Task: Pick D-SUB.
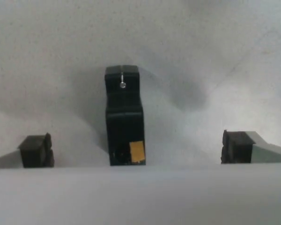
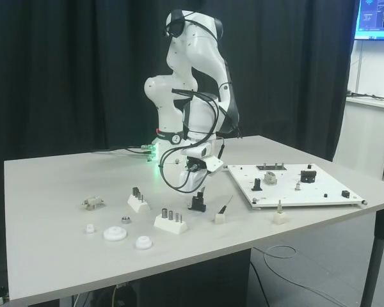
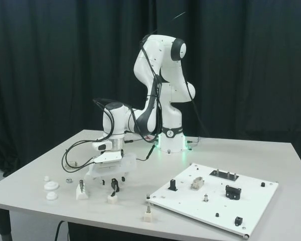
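The D-SUB is a small black connector block with a metal screw on top, standing on the grey table. In the wrist view it sits between my two fingertips, and the gripper is open, with a wide gap on each side of the connector and no contact. In the first room view the gripper hangs low over the D-SUB near the table's front. The second room view shows the gripper just above the table, with the D-SUB partly hidden under it.
A white assembly board with several small parts lies to one side. White holders with pins, a small white block, white discs and a small fitting lie around the connector.
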